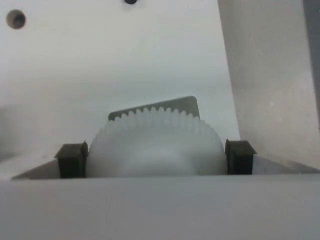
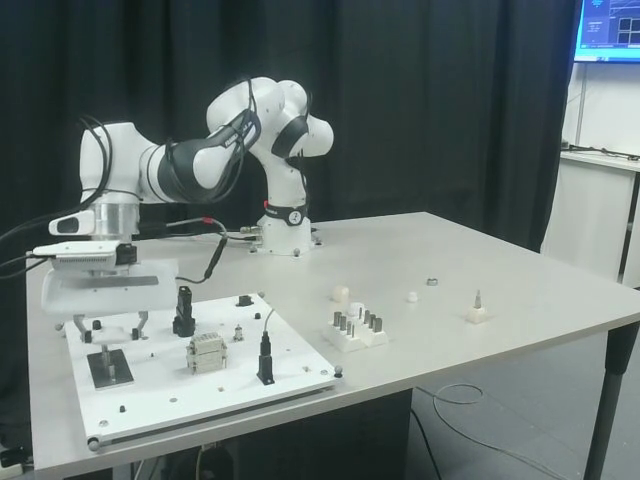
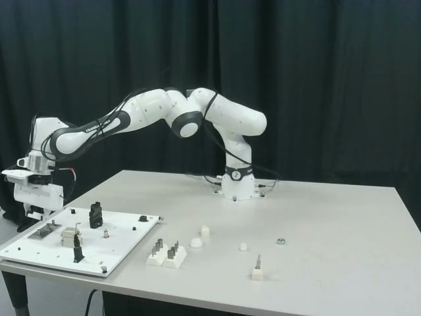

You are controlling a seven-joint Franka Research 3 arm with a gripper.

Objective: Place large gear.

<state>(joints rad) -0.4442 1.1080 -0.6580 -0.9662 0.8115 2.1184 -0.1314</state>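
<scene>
Table: a grey table (image 2: 480, 270) carries the whole rig, with the arm's base bolted near its rear edge and loose parts kept well apart from the work zone.
Arm: the white arm (image 3: 151, 112) reaches far out from its base to the table's end, wrist pointing down, a posture that looks chosen to bring the part straight down over the board.
Board: a white assembly board (image 2: 290, 375) lies flat at that end of the table, holding black connectors and a small grey plate with an upright post (image 2: 106, 362); the post appears to be where a gear would seat, though that is a judgement.
Gripper: the gripper (image 1: 157, 157) hangs above the board's far corner, its black pads (image 1: 71, 159) closed against opposite sides of the gear's rim, so the part rides level between them.
Large gear: the large gear (image 1: 157, 142) is held in the gripper, clear of the board rather than seated; in the room views it is hidden behind the hand.
Gear's look: white, round and thick, with fine even teeth around the rim and a smooth domed face toward the wrist camera.
Beneath it: a grey plate edge (image 1: 170, 106) shows just past the teeth, suggesting the gear is nearly over its target.
Stage: carried, not yet placed.
</scene>
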